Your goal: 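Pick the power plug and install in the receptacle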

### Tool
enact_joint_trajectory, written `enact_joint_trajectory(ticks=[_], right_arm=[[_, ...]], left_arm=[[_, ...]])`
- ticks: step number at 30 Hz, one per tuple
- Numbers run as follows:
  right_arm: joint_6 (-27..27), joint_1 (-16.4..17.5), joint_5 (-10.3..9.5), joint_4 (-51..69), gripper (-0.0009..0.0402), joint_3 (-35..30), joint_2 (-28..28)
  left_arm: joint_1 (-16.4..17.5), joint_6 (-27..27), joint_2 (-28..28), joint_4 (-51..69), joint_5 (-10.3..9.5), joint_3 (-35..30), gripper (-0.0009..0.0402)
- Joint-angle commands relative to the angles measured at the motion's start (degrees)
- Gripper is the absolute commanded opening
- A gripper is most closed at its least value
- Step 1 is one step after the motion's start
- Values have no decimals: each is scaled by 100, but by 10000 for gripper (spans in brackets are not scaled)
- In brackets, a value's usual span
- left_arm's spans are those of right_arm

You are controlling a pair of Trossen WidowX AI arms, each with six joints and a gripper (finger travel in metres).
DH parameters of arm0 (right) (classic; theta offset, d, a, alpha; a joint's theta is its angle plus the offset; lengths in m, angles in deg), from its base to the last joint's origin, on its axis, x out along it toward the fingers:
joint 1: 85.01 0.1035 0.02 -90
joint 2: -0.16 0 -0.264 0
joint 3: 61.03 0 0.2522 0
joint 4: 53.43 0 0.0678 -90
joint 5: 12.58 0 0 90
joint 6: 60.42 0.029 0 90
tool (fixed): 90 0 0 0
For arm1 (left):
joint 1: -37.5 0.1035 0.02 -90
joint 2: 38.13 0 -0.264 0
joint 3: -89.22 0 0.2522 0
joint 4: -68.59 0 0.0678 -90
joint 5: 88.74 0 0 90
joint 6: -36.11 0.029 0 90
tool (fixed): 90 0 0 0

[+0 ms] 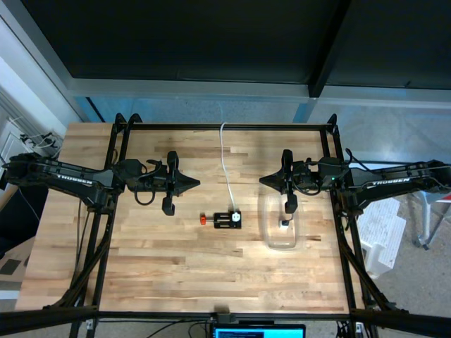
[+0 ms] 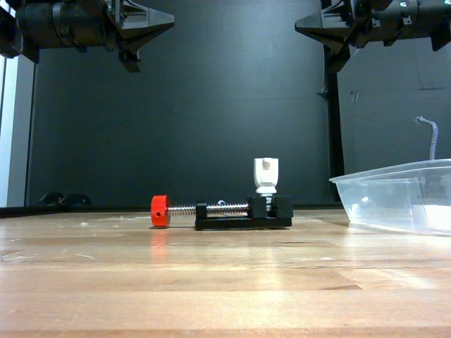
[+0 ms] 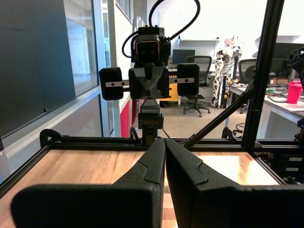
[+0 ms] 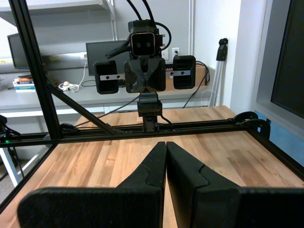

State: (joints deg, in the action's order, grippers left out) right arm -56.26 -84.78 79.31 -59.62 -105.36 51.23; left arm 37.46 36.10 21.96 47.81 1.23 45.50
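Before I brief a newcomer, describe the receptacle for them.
On the table, between the raised left hand and right hand, sits a black, orange-knobbed vise. The receptacle is the white socket clamped in it, on a white cord, not the clear tray.

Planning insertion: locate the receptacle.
High view: the receptacle stands centrally in its vise, left of the clear tray; left gripper and right gripper hover above, either side.

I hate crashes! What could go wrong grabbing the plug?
The power plug is tiny and lies in a clear tray, so the right pincer, shut and high up, might bump its wall or miss. The receptacle is small, so the plug could jam. The left pincer is shut high too.
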Motion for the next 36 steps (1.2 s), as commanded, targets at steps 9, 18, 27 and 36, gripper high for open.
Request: enact_joint_trajectory(ticks=[9, 18, 27, 36], right_arm=[[-13, 9, 0, -11, 0, 0, 2], [-22, 17, 4, 1399, 0, -476, -286], [120, 68, -24, 3720, 0, -914, -981], [212, 363, -59, 6148, 0, -1668, -1174]], left_arm=[[4, 2, 0, 0, 0, 0, 0], [4, 2, 0, 0, 0, 0, 0], [4, 0, 0, 0, 0, 0, 0], [4, 2, 0, 0, 0, 0, 0]])
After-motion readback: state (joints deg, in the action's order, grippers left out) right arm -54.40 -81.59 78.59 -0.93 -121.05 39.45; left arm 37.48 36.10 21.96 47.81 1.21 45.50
